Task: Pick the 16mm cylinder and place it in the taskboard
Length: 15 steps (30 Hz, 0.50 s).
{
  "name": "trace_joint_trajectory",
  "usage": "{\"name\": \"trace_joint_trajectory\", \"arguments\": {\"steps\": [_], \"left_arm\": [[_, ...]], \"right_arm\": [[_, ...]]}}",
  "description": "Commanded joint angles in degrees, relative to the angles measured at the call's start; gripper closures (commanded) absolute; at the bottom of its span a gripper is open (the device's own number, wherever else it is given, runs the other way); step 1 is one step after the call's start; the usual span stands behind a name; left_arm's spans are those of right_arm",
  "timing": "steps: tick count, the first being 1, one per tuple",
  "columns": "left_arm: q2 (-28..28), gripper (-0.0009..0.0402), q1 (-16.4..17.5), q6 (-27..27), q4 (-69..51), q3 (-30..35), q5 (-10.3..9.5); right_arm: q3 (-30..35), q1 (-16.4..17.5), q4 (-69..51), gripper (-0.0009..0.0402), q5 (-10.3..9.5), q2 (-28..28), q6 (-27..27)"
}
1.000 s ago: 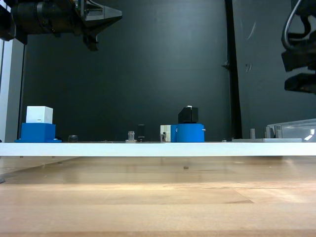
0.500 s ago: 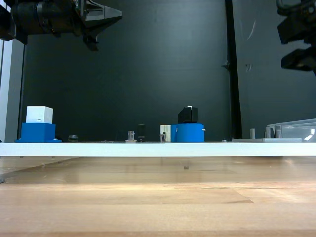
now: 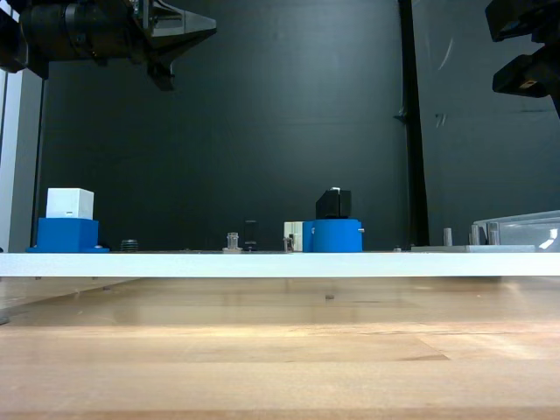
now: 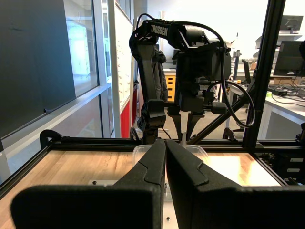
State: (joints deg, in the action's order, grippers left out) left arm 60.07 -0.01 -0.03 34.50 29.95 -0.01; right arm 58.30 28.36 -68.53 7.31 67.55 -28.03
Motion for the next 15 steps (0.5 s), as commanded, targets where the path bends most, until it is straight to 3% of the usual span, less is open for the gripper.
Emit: {"name": "trace_joint_trajectory", "arguments": {"steps": [1, 15], "left_arm": [[0.02, 0.0393, 0.00, 0.00, 0.02, 0.00, 0.02], [0.02, 0.0393, 0.02, 0.00, 0.02, 0.00, 0.02]], "right_arm": [[0.00, 0.02, -0.07, 0.0365, 0.02, 0.04, -0.04], [0.15, -0.52, 0.52, 0.0366, -0.04, 1.66, 0.13]]}}
